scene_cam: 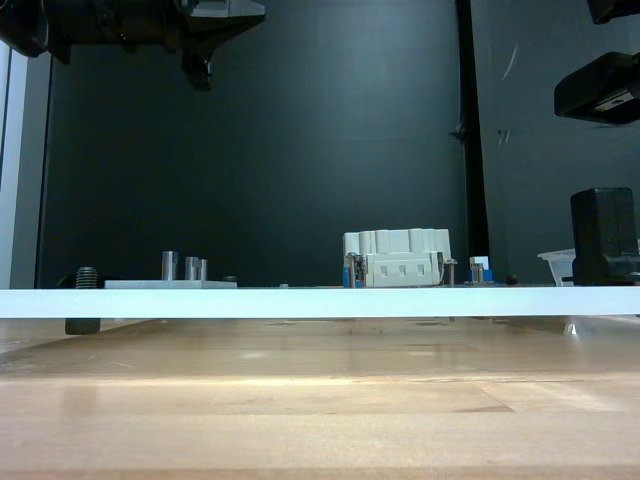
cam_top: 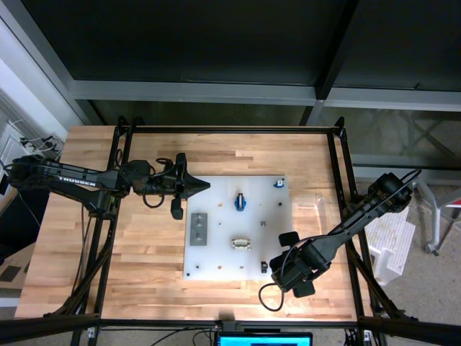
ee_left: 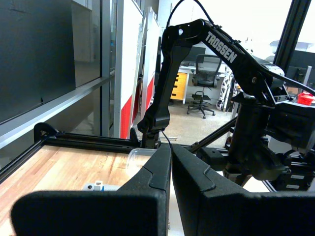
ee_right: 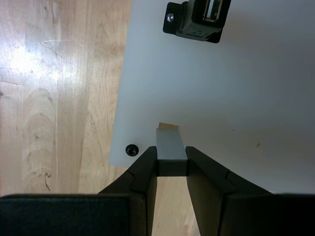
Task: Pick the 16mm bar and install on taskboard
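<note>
My right gripper point(ee_right: 171, 164) is shut on the 16mm bar point(ee_right: 170, 144), a short grey square-ended piece sticking out past the fingertips. The bar hangs above the near right corner of the white taskboard point(ee_right: 236, 98), clear of any seat. In the high view that gripper point(cam_top: 279, 274) sits at the same corner and hides the bar. My left gripper point(cam_top: 202, 186) hovers over the board's far left corner, pointing right. Its fingers point(ee_left: 157, 172) are pressed together with nothing between them.
A grey metal plate point(cam_top: 198, 229) with short pegs point(scene_cam: 183, 267) sits on the board's left side. A beige connector point(scene_cam: 396, 257), a blue part point(cam_top: 240, 202) and a small black connector point(ee_right: 197, 19) also stand on the board. A clear plastic tray point(cam_top: 311, 200) lies to its right.
</note>
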Motion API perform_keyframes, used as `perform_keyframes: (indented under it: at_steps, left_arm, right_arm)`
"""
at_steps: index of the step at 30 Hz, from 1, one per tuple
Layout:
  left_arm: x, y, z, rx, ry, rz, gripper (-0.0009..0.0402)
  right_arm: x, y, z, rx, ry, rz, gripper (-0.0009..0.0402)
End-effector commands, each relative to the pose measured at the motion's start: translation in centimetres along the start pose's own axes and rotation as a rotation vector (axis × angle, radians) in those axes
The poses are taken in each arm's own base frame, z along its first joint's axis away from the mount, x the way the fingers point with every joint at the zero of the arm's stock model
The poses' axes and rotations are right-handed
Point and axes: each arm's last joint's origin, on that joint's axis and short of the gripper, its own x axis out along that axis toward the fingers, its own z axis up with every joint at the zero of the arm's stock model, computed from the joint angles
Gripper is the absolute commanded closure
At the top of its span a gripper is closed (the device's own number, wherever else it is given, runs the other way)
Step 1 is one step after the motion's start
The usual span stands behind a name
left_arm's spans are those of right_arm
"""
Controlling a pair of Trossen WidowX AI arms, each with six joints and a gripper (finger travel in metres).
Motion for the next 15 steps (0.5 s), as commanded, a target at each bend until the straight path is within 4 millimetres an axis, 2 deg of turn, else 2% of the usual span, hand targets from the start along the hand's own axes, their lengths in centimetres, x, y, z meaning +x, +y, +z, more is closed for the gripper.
perform_keyframes:
  at_steps: [1, 15]
  left_arm:
    - [0.00, 0.01, 0.01, 0.000, 0.000, 0.000, 0.0393]
    - [0.00, 0.01, 0.01, 0.000, 0.000, 0.000, 0.0393]
  right_arm:
    - [0.15, 0.04, 0.02, 0.001, 0.002, 0.000, 0.0393]
    - [-0.36, 0.05, 0.03, 0.012, 0.002, 0.009, 0.0393]
